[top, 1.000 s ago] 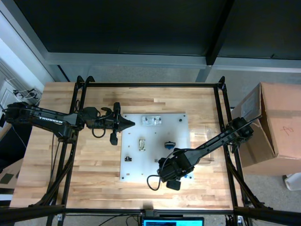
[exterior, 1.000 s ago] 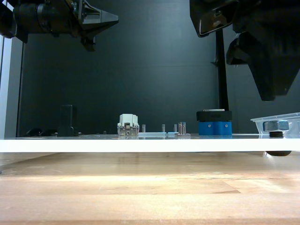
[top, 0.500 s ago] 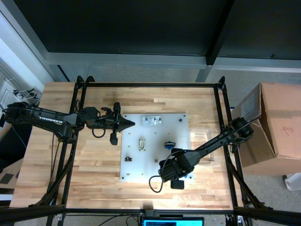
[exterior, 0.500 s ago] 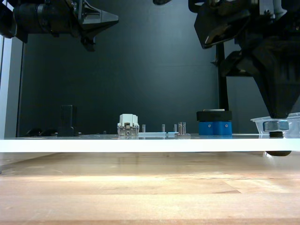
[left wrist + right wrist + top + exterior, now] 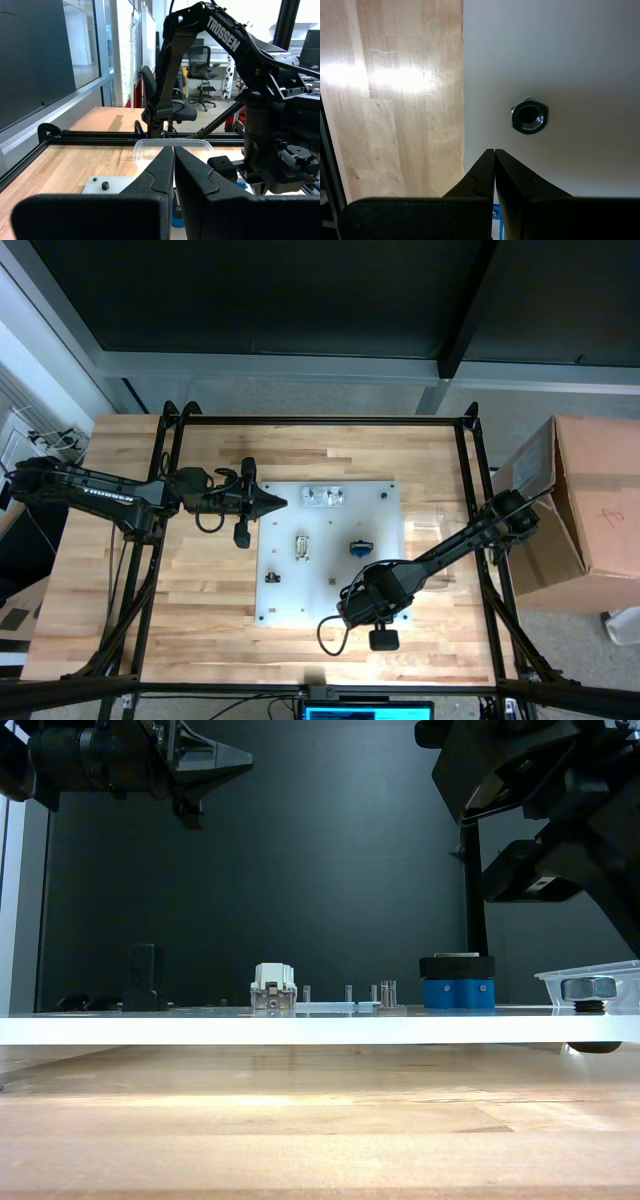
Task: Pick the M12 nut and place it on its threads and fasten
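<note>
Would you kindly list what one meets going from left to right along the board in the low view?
On the white board: black post → grey connector → silver pins → blue-and-black block → M12 nut on its stud. The left gripper, shut, hangs above the left end; the right gripper, shut, above the right end.

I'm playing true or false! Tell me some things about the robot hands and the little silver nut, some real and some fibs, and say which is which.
The silver nut sits on its black stud. True.
The right hand holds the nut. False: it is shut on nothing, and the nut is apart from it.
The left hand is shut. True.
The left hand touches the white board. False: it hangs high above it.
</note>
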